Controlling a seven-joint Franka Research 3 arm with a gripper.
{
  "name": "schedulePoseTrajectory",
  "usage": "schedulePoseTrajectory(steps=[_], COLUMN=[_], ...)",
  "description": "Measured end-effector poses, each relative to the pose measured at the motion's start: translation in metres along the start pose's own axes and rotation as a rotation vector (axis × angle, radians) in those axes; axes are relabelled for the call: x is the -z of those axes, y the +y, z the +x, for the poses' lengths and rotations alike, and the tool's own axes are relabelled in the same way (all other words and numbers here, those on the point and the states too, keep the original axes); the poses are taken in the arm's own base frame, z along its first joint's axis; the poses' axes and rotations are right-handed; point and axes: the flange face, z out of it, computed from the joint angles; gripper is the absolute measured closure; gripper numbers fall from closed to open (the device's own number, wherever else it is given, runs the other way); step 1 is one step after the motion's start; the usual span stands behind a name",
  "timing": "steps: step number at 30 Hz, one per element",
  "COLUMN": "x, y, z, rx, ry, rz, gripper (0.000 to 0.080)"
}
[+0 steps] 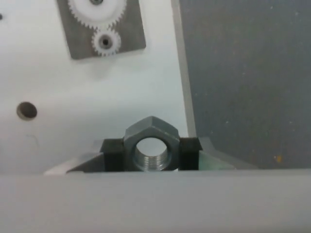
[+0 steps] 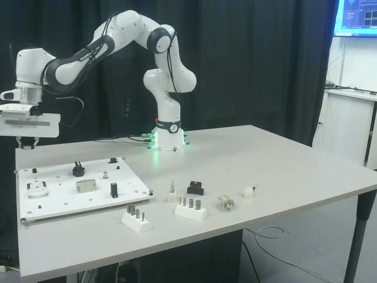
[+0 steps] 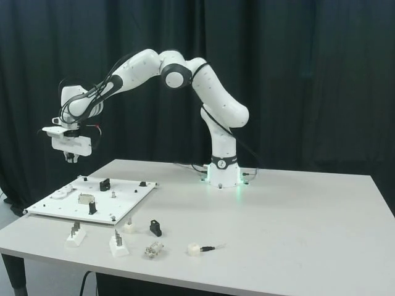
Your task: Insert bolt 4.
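From the wrist, the fingers (image 1: pixel 151 154) pinch a grey hex nut (image 1: pixel 151 141) by its flats, threaded bore facing the camera, above the white board (image 1: pixel 73 126) near its edge, where white gears (image 1: pixel 99 24) sit on a grey plate and an open hole (image 1: pixel 26 110) waits; the held part reads as a nut, not a bolt, though the task names bolt 4. In the first room view, the arm (image 2: pixel 94 50) reaches far out and holds the gripper (image 2: pixel 26 140) high above the board's far corner, well apart from the white bolt stands (image 2: pixel 189 210) on the counter (image 2: pixel 283 171), likely for clearance. The second room view shows the same raised pose over the board (image 3: pixel 123 200).
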Motion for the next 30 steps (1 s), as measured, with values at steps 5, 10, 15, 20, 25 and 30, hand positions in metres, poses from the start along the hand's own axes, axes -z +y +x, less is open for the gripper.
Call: schedulePoseTrajectory(steps=[5, 10, 15, 20, 25, 30], x=[-0.010, -0.021, -0.033, -0.044, -0.053, -0.059], y=[0.007, 0.017, 0.029, 0.039, 0.044, 0.047], z=[-0.005, -0.011, -0.017, -0.024, -0.029, -0.033], rx=[-0.002, 0.003, 0.012, 0.037, 0.051, 0.078], ry=[-0.027, -0.056, -0.081, -0.103, -0.112, -0.114], rz=[-0.001, -0.004, -0.009, -0.007, 0.013, 0.042], gripper=[0.0577, 0.0577, 0.0577, 0.0577, 0.0577, 0.0577])
